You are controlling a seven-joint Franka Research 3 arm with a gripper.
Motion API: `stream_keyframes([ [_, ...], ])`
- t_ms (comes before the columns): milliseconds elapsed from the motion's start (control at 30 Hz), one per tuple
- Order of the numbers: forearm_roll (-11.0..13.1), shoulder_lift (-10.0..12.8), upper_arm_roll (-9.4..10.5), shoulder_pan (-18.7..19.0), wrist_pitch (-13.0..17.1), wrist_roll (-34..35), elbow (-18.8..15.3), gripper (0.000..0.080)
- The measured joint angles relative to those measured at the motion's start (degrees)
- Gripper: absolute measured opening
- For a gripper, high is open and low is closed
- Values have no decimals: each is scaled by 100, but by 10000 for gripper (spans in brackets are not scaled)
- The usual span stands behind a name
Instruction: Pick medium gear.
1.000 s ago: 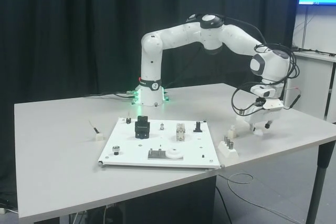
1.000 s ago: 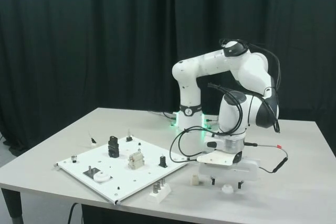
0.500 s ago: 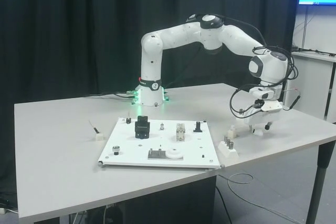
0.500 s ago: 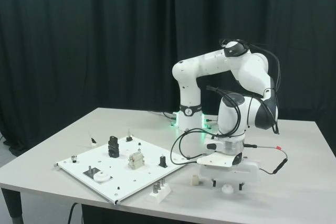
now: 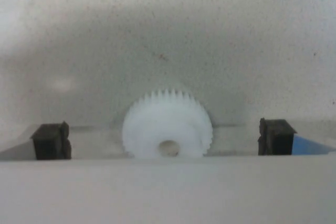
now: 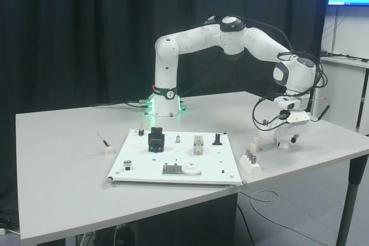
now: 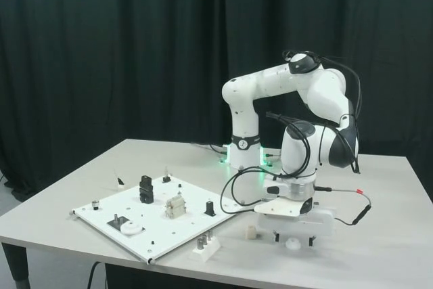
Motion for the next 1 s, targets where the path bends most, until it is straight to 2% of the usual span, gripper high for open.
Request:
stream_keyframes([
  [433, 16, 0, 26, 0, 15, -5, -34, 800],
  [1000, 38, 0, 157, -11, 191, -35, -70, 800],
])
